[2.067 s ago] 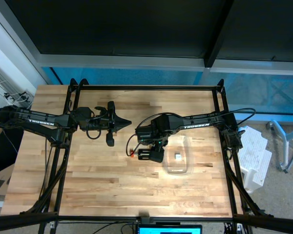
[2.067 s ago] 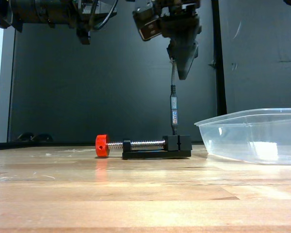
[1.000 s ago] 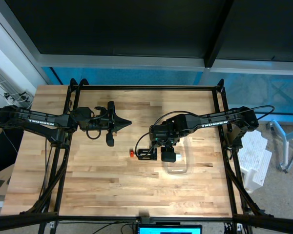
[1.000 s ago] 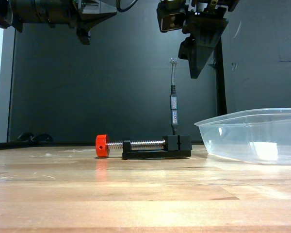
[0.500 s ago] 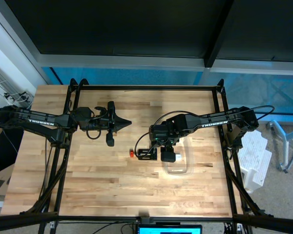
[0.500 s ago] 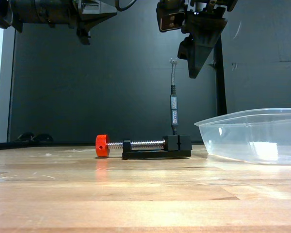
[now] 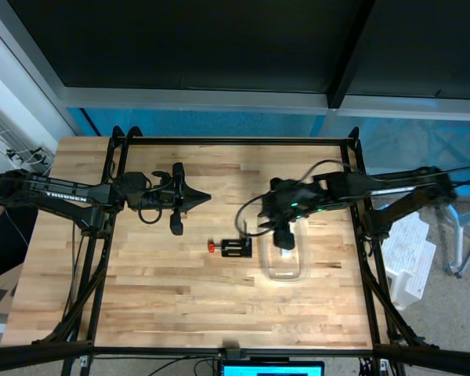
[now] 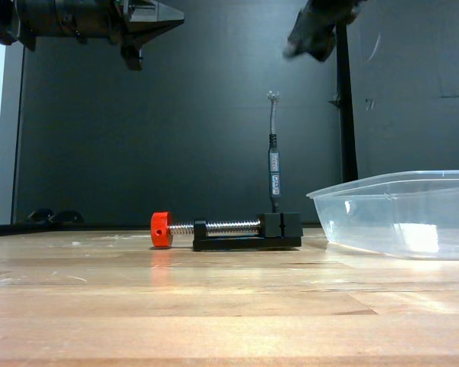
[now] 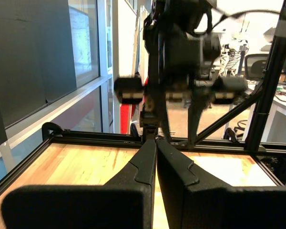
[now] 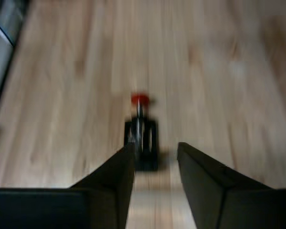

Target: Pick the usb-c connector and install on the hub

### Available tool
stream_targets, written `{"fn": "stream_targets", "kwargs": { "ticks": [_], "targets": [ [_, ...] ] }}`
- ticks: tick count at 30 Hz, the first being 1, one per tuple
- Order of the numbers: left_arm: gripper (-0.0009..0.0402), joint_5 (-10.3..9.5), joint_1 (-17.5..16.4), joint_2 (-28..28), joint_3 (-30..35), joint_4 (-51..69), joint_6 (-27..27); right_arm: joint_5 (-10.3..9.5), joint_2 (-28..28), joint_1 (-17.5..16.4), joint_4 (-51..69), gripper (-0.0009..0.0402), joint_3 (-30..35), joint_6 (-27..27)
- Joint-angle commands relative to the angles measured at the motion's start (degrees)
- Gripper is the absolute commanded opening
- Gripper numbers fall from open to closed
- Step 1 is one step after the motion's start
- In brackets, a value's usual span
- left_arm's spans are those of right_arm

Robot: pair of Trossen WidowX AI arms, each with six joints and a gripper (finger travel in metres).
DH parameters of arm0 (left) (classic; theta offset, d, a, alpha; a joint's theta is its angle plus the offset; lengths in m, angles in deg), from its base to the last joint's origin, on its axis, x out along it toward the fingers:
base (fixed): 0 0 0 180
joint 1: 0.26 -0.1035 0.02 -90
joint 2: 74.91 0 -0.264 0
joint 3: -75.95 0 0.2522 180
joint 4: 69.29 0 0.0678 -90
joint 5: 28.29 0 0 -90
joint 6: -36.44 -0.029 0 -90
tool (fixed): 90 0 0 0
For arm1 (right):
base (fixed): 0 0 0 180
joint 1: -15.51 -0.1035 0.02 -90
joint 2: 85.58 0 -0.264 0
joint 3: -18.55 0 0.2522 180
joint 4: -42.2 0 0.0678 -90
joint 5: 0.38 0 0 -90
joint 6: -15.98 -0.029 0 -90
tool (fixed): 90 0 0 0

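Pulled back and upward since a second ago, the right gripper (image 10: 155, 149) no longer hangs close over the hub (image 10: 141, 137). Its jaws stand moderately apart and empty. The hub lies on the table ahead of them, seen through their gap, with its orange-red knob farthest from the tips. The usb-c connector (image 8: 274, 173) stands upright in the hub's block end, well below those jaws and clear of them. A clear tray (image 7: 299, 271) sits beneath them. The left gripper (image 9: 156, 143) is unmoved, far from the hub, jaws pressed together on nothing.
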Motion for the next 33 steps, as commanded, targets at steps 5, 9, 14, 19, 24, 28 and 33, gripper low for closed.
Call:
{"fn": "stream_targets", "kwargs": {
  "ticks": [5,9,14,19,24,28,33],
  "targets": [
    [0.0000,0.00,-0.02,0.00,0.02,-0.04,-0.02,2.73,11.45,0.52,-14.93,0.0026,-10.71,4.04],
    [0.0000,0.02,-0.02,0.00,0.02,0.02,-0.02,2.73,16.24,1.07,-22.51,0.0002,-15.54,6.25],
    [0.0000,0.02,0.00,0.00,0.02,-0.02,-0.02,2.34,21.70,1.14,-30.97,-0.0002,-21.07,6.73],
    [0.0000,0.02,0.00,0.00,0.02,0.00,-0.02,2.12,26.49,1.81,-37.68,0.0000,-26.99,6.93],
    [0.0000,0.02,-0.02,0.00,0.02,0.00,-0.02,-2.05,30.03,4.96,-42.47,0.0000,-31.91,6.95],
    [0.0000,0.00,-0.02,0.00,0.02,-0.02,-0.02,-3.91,31.85,7.69,-45.68,0.0000,-34.99,6.45],
    [0.0000,0.02,-0.02,0.00,0.02,0.04,-0.02,-5.25,31.95,8.00,-49.70,0.0000,-37.27,6.27]
  ]
}}
